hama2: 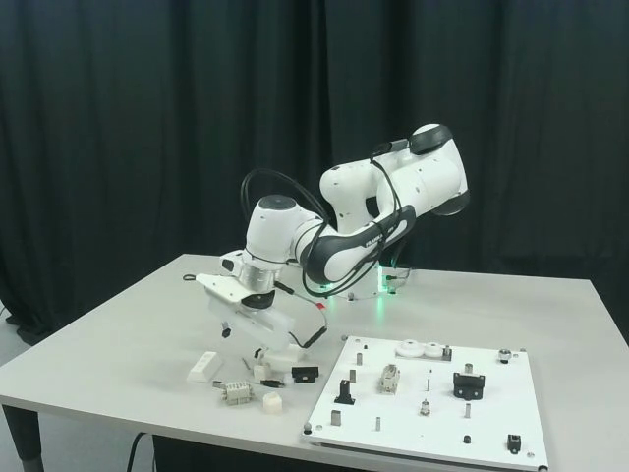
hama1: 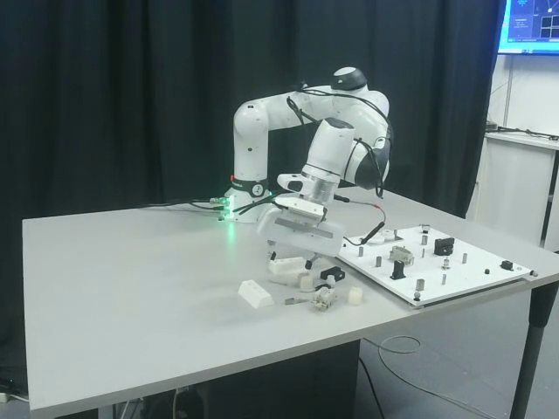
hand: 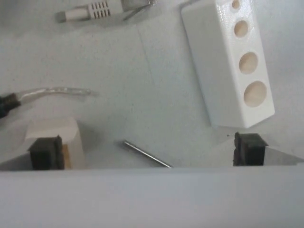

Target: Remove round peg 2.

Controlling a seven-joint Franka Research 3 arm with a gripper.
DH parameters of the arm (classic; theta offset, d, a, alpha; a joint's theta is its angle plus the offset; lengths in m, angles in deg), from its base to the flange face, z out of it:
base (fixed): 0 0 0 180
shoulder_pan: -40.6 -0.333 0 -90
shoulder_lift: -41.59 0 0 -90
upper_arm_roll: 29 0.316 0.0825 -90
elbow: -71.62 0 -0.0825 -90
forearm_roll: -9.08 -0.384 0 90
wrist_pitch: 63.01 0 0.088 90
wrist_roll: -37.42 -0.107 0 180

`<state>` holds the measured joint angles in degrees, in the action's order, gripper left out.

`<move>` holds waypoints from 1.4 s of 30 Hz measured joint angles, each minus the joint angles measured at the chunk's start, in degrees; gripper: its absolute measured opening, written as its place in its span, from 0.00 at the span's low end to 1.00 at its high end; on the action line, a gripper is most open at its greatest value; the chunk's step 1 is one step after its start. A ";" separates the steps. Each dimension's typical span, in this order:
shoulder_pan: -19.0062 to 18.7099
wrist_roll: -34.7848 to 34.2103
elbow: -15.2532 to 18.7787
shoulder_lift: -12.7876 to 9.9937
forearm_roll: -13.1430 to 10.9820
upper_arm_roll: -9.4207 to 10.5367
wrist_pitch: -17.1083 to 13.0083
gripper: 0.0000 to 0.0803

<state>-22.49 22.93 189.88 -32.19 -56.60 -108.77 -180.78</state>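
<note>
I am watching the white arm (hama1: 288,113) reaching down over the loose parts at the front of the grey bench (hama1: 122,279), just beside the white board (hama2: 432,413) that is carrying the small fixtures and pegs. From the wrist view I am seeing the jaws (hand: 147,152) standing wide apart, with nothing between them but bare bench and a thin metal pin (hand: 147,154) lying flat. One black pad (hand: 46,153) is sitting right in front of a small white block (hand: 54,135); the other pad (hand: 249,149) is hanging just beside the near end of a long white holder block (hand: 228,61) with a row of four round holes in its top face. All the holes I can see are looking empty, and I cannot tell which peg is round peg 2, or whether the pin on the bench is it. A translucent cable (hand: 52,92) is curving in near the small block, and a white plug connector (hand: 90,10) is lying farther off. In the second room view, the holder block is lying at the outer edge of the cluster, well apart from the board.
</note>
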 joint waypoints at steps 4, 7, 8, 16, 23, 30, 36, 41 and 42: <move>0.00 0.00 0.04 0.00 0.00 0.00 -0.11 0.99; 0.01 0.00 0.08 0.00 0.00 0.00 -0.29 0.99; 0.02 0.00 0.08 0.00 0.00 0.00 -0.36 0.99; 0.09 0.00 0.08 0.00 -0.10 -0.01 -1.17 1.00; 0.23 0.00 0.08 0.00 -0.21 -0.05 -2.18 1.00; 0.51 0.00 -0.01 0.00 -0.47 -0.18 -2.56 1.00; 0.67 0.00 -0.18 0.00 -1.11 -0.25 -3.03 1.00; 0.86 0.00 -0.39 0.01 -1.31 -0.29 -3.25 1.00; 0.91 0.00 -0.45 0.01 -1.33 -0.30 -3.25 1.00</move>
<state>-21.58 22.93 189.43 -32.18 -57.93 -109.06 -184.03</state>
